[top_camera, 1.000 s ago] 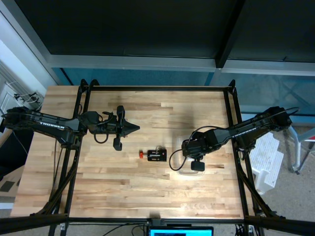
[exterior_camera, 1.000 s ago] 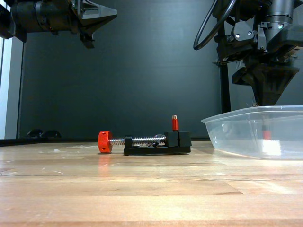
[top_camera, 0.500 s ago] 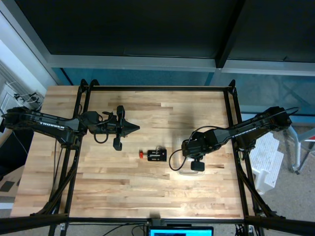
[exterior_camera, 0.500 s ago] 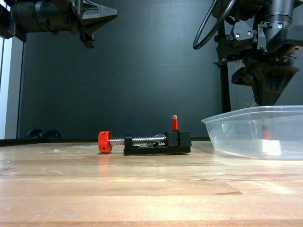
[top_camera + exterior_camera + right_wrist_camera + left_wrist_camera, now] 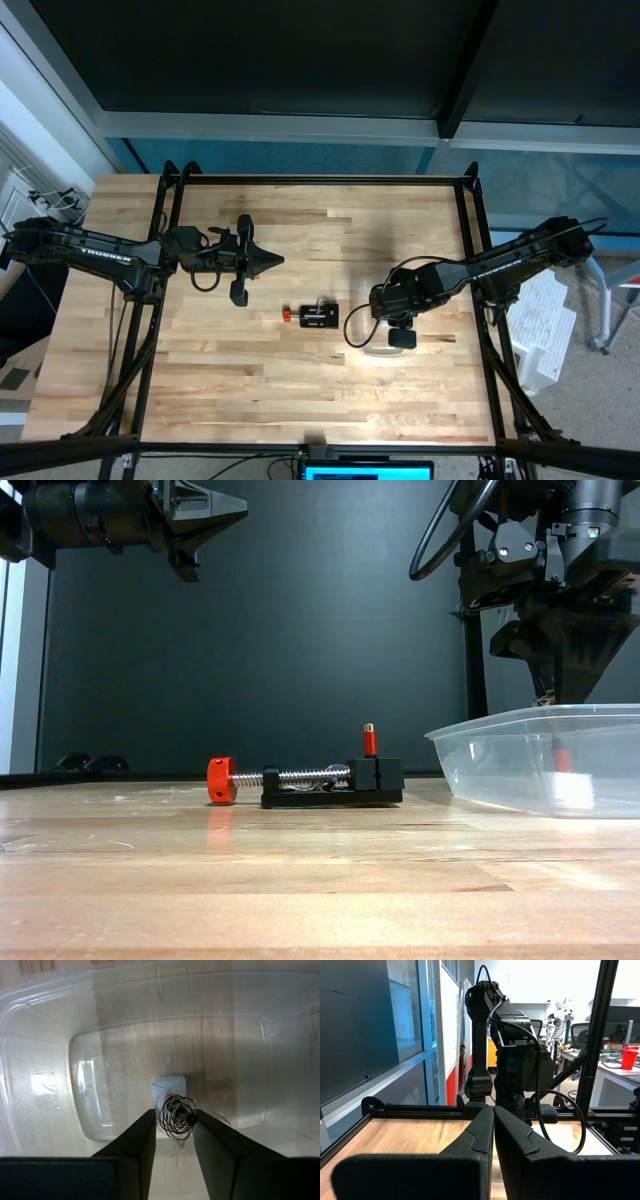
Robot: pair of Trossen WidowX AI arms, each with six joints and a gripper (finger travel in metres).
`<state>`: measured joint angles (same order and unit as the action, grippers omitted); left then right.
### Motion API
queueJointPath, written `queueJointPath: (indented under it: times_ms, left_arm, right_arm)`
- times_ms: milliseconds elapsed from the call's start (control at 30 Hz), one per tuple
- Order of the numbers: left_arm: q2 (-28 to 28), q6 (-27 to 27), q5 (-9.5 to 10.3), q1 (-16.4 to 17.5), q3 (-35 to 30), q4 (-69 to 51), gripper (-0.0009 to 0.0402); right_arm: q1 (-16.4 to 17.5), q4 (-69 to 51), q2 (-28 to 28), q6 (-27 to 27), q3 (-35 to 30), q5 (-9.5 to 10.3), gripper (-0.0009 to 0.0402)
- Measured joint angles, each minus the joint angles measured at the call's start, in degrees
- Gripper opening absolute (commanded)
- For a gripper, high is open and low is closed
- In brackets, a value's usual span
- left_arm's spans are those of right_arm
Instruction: Pick the rca connector and install on the hub
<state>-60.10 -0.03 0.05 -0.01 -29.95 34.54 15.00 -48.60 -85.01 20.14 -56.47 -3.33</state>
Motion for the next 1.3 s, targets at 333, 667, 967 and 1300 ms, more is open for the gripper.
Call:
queueJointPath:
  times_ms: [333, 667, 967, 1300]
  left_arm:
    - [0.0, 0.0, 0.00, 0.0, 0.0, 0.0, 0.0000]
    - [0.0, 0.0, 0.00, 0.0, 0.0, 0.0, 0.0000]
    - [0.0, 0.0, 0.02, 0.0, 0.0, 0.0, 0.0000]
    - [0.0, 0.0, 0.02, 0.0, 0.0, 0.0, 0.0000]
  right_arm:
    - [0.0, -0.2, 0.2, 0.0, 0.0, 0.13, 0.0162]
    - [0.0, 0.0, 0.2, -0.1, 0.0, 0.13, 0.0182]
    - [0.0, 2.8, 0.2, -0.1, 1.7, -0.02, 0.0183]
    - [0.2, 7.0, 0.0, -0.1, 4.8, -0.07, 0.0183]
